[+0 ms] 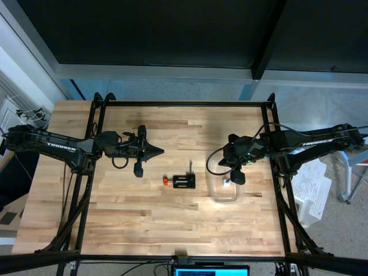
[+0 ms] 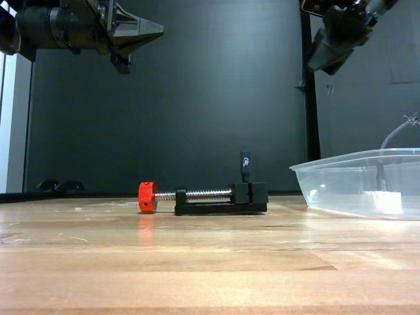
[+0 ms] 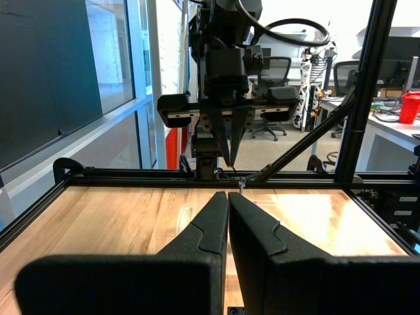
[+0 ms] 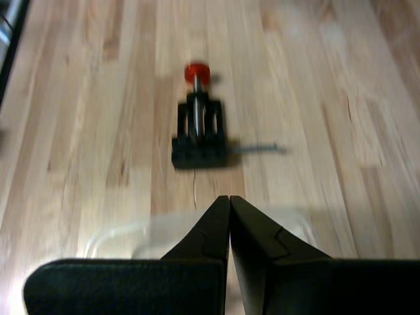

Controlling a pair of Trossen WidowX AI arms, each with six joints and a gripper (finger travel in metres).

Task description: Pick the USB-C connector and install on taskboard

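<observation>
The taskboard (image 1: 183, 181) is a small black block with an orange-red knob (image 2: 147, 196), lying on the wood mid-table. The USB-C connector (image 2: 245, 165), a slim dark piece, stands upright in the block's end away from the knob; it also shows in the high view (image 1: 190, 167) and as a thin sliver beside the block (image 4: 257, 148). My right gripper (image 1: 236, 176) hangs high over the clear tray, fingers shut with nothing between them, apart from the taskboard (image 4: 198, 138). My left gripper (image 1: 156, 152) is raised left of the board, shut and empty, pointing toward the right arm.
A clear plastic tray (image 1: 225, 196) sits right of the taskboard with a small white block (image 2: 384, 201) and a cable end inside. Black frame rails (image 1: 184, 103) border the table. A monitor's top (image 1: 210, 270) shows at the near edge.
</observation>
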